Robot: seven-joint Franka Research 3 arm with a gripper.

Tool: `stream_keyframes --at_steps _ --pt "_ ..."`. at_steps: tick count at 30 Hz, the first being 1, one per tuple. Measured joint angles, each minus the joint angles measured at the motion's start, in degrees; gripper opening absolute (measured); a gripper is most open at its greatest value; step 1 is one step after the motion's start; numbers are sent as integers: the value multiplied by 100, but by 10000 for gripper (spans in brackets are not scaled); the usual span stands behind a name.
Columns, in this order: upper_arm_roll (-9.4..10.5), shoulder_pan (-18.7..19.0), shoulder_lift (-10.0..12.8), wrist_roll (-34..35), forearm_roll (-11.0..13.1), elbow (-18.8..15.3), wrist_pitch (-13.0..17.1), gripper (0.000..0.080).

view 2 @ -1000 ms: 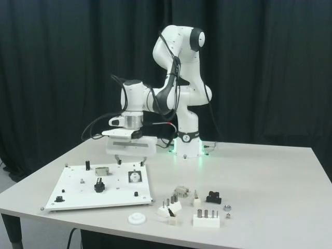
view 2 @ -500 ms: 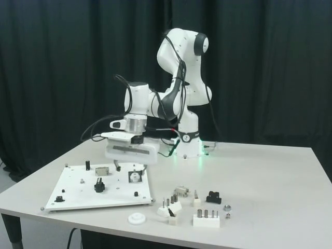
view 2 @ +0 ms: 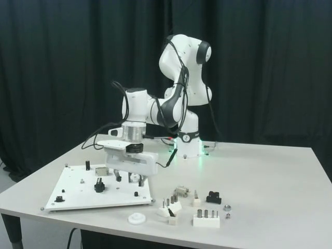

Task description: Pick large gear.

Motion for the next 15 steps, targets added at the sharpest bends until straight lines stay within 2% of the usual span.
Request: stream_keyframes --at_steps 8,15 --pt "75 -10 315 702 197 406 -95 800" --pt "222 -66 548 962 224 667 -99 800"
